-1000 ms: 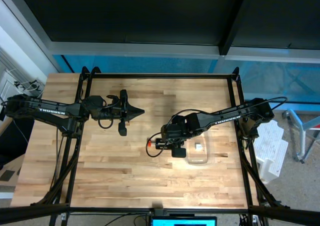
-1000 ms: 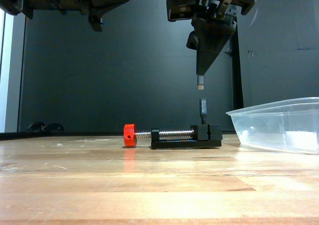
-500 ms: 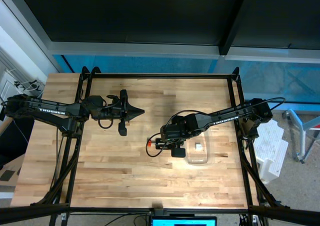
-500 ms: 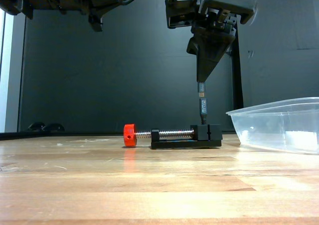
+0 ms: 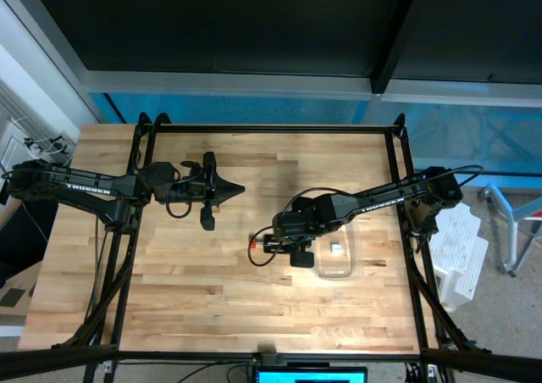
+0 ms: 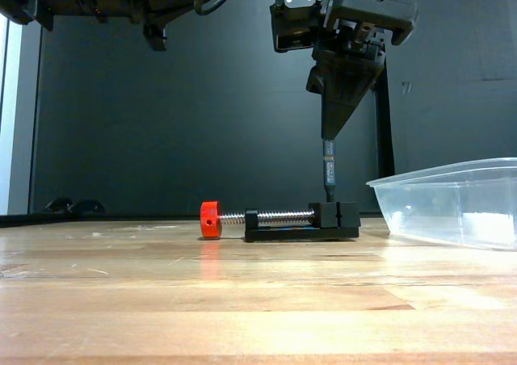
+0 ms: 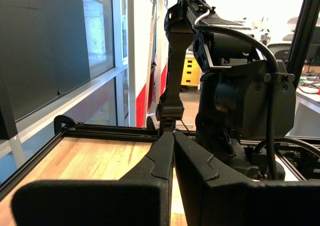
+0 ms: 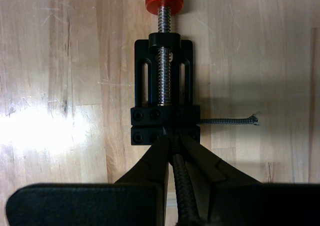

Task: Pick the usb-c connector and install on the hub

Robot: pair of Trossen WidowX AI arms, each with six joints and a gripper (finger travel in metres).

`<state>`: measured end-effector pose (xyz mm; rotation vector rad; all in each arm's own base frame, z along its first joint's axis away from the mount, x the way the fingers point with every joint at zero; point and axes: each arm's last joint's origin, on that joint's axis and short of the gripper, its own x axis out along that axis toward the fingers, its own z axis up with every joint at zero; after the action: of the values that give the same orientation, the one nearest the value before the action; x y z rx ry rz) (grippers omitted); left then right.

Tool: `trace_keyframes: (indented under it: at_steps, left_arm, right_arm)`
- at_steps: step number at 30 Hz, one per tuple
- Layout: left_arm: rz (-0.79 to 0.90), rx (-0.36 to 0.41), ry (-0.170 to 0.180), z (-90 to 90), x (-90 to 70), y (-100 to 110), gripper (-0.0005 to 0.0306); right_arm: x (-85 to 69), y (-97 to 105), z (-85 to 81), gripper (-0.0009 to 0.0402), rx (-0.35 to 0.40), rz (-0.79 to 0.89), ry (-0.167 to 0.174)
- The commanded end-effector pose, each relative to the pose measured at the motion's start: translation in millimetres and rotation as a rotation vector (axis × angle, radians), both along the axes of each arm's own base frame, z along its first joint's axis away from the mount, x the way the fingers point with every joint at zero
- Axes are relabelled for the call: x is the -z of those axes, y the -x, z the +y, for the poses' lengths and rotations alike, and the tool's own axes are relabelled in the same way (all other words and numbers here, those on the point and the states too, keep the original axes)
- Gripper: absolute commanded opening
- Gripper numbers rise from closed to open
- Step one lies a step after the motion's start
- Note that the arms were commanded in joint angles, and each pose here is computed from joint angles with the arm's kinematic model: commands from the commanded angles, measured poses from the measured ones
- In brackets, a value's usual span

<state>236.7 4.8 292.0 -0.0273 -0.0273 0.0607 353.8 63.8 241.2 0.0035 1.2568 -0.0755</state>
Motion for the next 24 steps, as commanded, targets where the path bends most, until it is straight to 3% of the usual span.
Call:
trace_keyframes:
  at_steps: [1,18,24]
  left_arm:
    - [0.000,0.000,0.000,0.1,0.0,0,0.0000]
    - [-0.001,0.000,0.000,0.0,-0.1,0,0.0000]
    - [0.000,0.000,0.000,0.0,-0.1,0,0.0000]
  right_arm:
    - [-0.1,1,-0.2,0.0000,0.003,0.004,0.001]
    - [21.5,2,-0.3,0.0000,0.005,0.005,-0.009]
    - [15.8,4,-0.6,0.0000,0.012,-0.005,-0.012]
